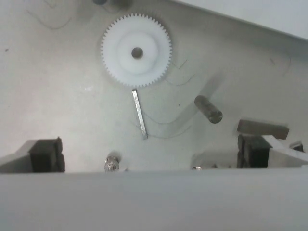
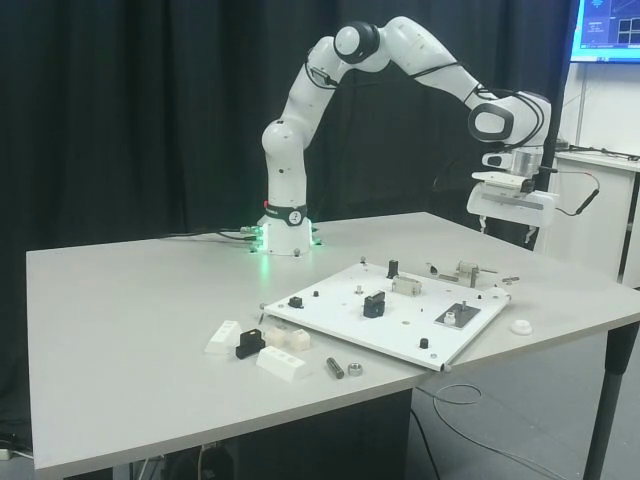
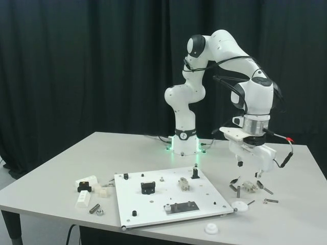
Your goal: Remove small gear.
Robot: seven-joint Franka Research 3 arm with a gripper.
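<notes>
Jaws open wide, nothing between them. Gripper [image 1: 149, 153] hangs well above the grey desk [image 3: 61, 173], off the side of the white board [image 3: 153, 209], over a cluster of loose parts.

White gear [image 1: 136, 50] lies flat on the desk itself, bore up, not on any shaft. Sits just beside a corner of the board, on the side away from the arm's base [image 3: 185, 145]. Judged already off the board, so the removal looks done or close to done.

Near the gear in the wrist view: a metal key [image 1: 139, 114], a black pin [image 1: 208, 109] and a small screw [image 1: 111, 162], all apart from one another. Probably set down here as a parking spot for stripped parts.

Second white round part [image 3: 211, 228] close to the desk edge farthest from the base. Cannot tell which of the two counts as the small gear.

Height and open jaws suit either a retreat or a fresh approach. Flat gear leaves only the toothed rim to pinch, so any re-grasp calls for centring over the bore.
</notes>
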